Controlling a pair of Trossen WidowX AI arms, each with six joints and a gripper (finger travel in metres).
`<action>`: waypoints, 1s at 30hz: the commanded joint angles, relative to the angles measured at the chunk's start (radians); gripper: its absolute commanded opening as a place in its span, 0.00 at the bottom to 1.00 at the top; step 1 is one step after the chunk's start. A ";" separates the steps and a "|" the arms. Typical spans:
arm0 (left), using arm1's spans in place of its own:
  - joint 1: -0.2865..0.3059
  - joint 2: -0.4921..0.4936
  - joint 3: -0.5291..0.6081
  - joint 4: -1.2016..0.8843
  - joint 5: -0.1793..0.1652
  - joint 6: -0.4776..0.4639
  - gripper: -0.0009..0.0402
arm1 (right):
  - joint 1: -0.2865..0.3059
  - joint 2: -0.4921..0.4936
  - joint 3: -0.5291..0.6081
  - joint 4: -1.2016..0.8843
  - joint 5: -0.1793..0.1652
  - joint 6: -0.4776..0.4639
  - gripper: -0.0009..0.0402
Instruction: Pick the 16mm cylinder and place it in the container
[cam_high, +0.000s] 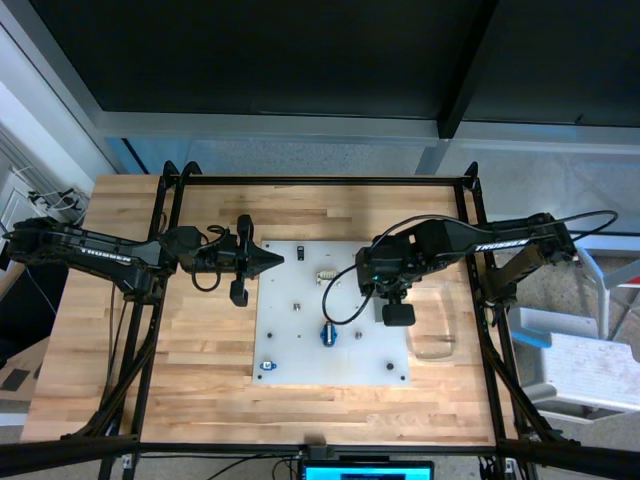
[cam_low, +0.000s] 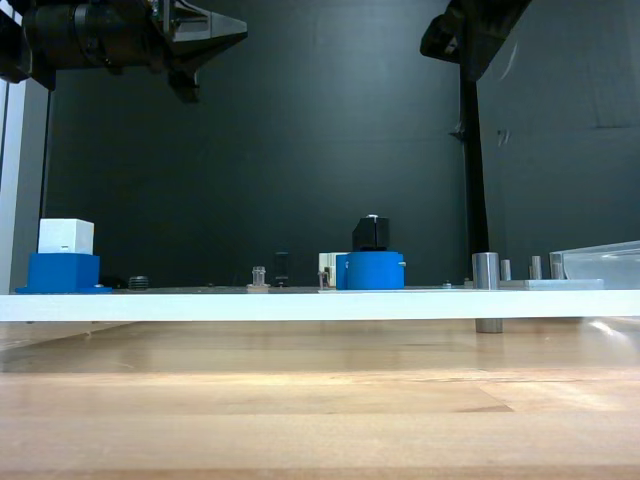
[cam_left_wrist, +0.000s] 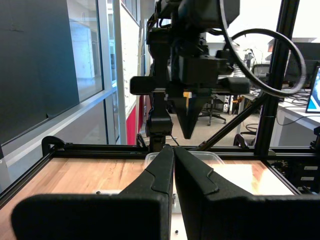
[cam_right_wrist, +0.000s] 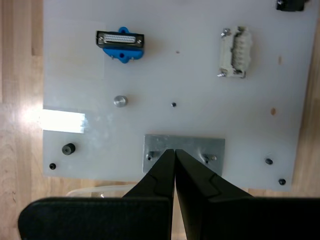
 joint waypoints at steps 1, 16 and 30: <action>0.000 0.000 0.000 0.000 0.000 0.000 0.02 | 0.024 0.028 0.006 0.002 0.003 0.001 0.02; 0.000 0.000 0.000 0.000 0.000 0.000 0.02 | 0.106 0.121 0.006 0.022 0.018 0.008 0.21; 0.000 0.000 0.000 0.000 0.000 0.000 0.02 | 0.117 0.203 0.002 0.064 0.028 0.006 0.47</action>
